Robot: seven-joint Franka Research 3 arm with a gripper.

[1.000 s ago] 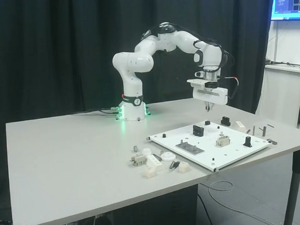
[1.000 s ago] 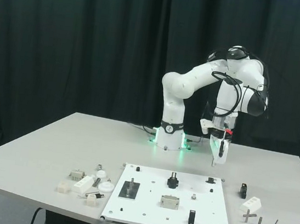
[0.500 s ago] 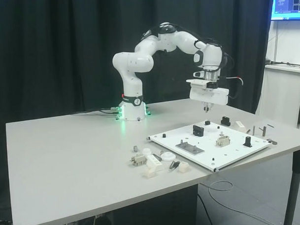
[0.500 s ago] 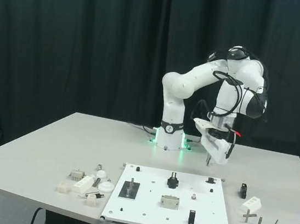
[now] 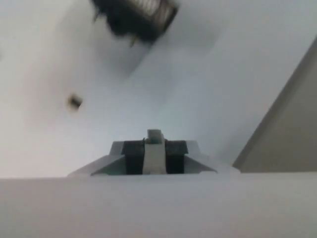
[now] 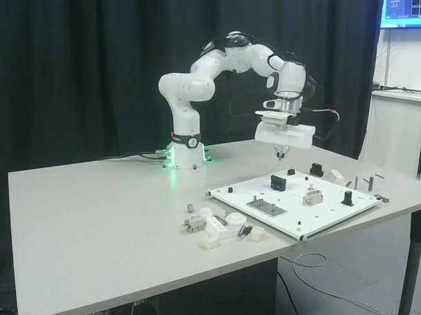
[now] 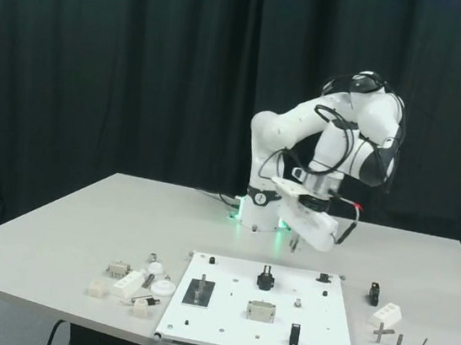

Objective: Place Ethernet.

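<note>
While the white arm bends over, its hand hangs in the air above the white board. Its fingers are pressed together. Small parts lie on the tabletop at the lower middle.

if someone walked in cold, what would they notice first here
Probably the white arm arching from its green-lit base at the back of the grey table, its gripper hanging above the white board. Next, the small parts scattered on the table beside the board.
</note>
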